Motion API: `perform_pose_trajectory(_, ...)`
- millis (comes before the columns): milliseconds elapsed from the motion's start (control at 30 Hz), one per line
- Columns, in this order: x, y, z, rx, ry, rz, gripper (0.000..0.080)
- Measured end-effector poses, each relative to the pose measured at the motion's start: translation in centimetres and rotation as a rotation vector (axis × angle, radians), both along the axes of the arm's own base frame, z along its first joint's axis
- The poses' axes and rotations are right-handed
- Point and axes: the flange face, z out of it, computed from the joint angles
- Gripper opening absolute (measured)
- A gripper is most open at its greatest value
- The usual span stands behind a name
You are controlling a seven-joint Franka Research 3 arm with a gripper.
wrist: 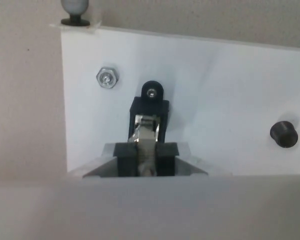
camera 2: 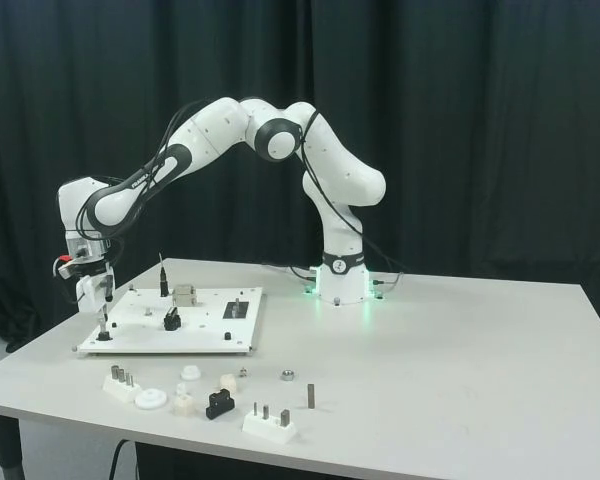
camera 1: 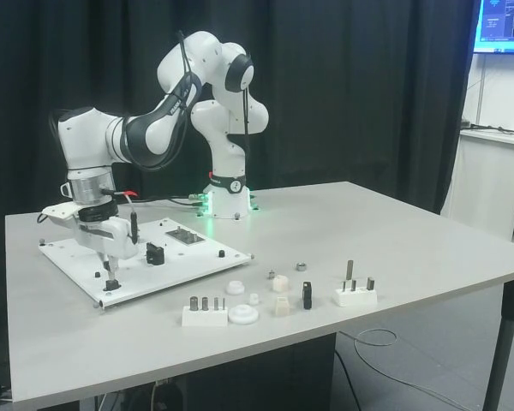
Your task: Insert Ethernet.
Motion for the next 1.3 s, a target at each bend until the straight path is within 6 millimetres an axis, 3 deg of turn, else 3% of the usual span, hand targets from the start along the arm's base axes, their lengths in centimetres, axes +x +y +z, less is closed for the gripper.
perform_pose_trajectory(1300, 0.05, -0.19, -0.25, -0.006, -0.017, -0.034, 0.0072)
